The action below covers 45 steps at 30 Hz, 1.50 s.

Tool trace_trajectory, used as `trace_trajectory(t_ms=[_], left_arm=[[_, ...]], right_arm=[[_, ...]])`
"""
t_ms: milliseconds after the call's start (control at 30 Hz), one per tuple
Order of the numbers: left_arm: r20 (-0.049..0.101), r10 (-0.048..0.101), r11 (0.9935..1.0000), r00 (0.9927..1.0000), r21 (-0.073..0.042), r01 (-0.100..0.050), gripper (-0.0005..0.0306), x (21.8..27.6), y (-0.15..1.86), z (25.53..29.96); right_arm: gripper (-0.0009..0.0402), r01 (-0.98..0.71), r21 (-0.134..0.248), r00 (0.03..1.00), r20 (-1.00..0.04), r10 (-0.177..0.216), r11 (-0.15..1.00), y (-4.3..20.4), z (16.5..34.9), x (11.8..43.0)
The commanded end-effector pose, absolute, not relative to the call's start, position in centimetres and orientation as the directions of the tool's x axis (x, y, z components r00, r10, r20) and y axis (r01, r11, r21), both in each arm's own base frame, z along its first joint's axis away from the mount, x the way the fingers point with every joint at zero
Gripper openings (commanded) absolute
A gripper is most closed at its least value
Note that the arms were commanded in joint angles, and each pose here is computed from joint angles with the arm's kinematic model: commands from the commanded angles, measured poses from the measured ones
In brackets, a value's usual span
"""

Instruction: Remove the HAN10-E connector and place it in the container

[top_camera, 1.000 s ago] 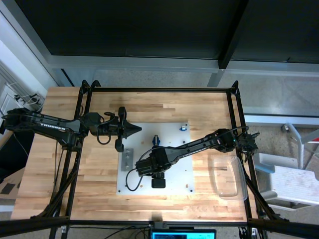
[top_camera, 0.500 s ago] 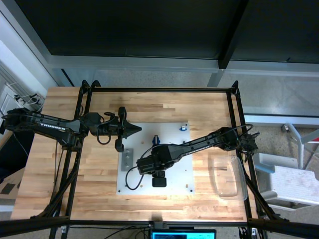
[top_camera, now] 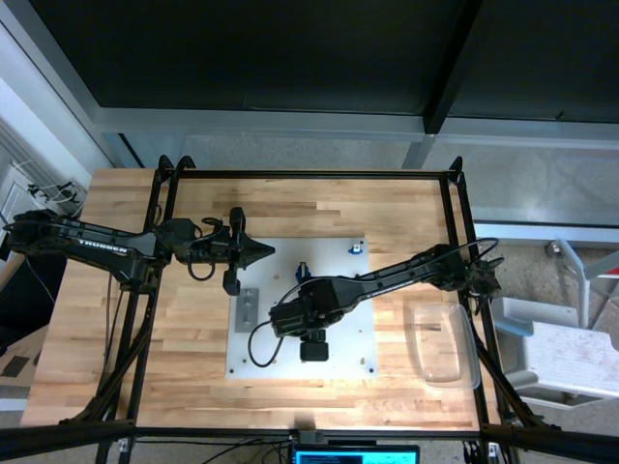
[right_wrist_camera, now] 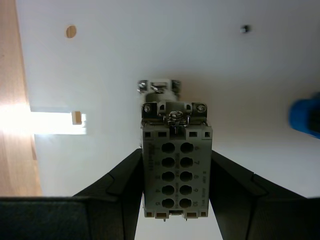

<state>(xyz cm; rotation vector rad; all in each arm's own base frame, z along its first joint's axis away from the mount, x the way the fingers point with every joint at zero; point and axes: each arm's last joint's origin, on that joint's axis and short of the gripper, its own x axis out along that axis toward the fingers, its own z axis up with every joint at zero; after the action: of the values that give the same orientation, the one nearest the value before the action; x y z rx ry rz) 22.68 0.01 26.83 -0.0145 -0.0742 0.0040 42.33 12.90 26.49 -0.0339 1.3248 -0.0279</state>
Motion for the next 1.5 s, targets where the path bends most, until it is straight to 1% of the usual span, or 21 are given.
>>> trace_trajectory(t_ms=[33,100,233,333,500,700,900,1167,1233,1367,1500], left_arm=[[0.075,0.005,0.99989,0.99721,-0.014,-0.004,0.0,22.68,0.02,26.84],[0.075,0.005,0.99989,0.99718,-0.014,-0.004,0.0,22.68,0.02,26.85],[0.075,0.005,0.99989,0.99721,-0.014,-0.004,0.0,22.68,0.02,26.84],[0.075,0.005,0.99989,0.99721,-0.014,-0.004,0.0,22.68,0.02,26.84],[0.075,0.005,0.99989,0.99721,-0.014,-0.004,0.0,22.68,0.02,26.84],[0.075,0.005,0.99989,0.99721,-0.014,-0.004,0.0,22.68,0.02,26.84],[0.075,0.004,0.99989,0.99721,-0.014,-0.003,0.0,22.68,0.01,26.84],[0.075,0.005,0.99989,0.99721,-0.014,-0.004,0.0,22.68,0.02,26.84],[0.075,0.004,0.99989,0.99721,-0.014,-0.003,0.0,22.68,0.01,26.84],[0.075,0.004,0.99989,0.99721,-0.014,-0.003,0.0,22.68,0.01,26.84],[0.075,0.004,0.99989,0.99718,-0.014,-0.003,0.0,22.68,0.01,26.85]], right_arm=[[0.0012,0.011,-0.04,0.239,-0.97,-0.041,0.999,12.9,27.1,41.5],[0.0012,0.022,-0.035,0.243,-0.969,-0.04,0.999,12.7,27.5,40.7],[0.0012,0.059,-0.019,0.252,-0.967,-0.034,0.998,12.6,27.5,38.8],[0.0012,0.103,-0.006,0.251,-0.968,-0.032,0.995,12.4,27.4,37.0],[0.0012,0.187,0.004,0.221,-0.975,-0.038,0.982,12.1,27.1,33.8],[0.0012,0.264,0.026,0.216,-0.976,-0.032,0.964,12.2,26.8,30.4],[0.0012,0.334,0.039,0.2,-0.979,-0.031,0.942,12.1,26.4,27.5],[0.0012,0.407,0.064,0.189,-0.982,-0.015,0.911,12.2,26.2,23.8],[0.0012,0.428,0.064,0.18,-0.984,-0.016,0.901,12.2,26.0,23.1],[0.0012,0.443,0.073,0.165,-0.986,-0.002,0.893,12.5,25.7,21.6],[0.0012,0.443,0.072,0.155,-0.988,0.003,0.894,13.1,25.3,20.1]])
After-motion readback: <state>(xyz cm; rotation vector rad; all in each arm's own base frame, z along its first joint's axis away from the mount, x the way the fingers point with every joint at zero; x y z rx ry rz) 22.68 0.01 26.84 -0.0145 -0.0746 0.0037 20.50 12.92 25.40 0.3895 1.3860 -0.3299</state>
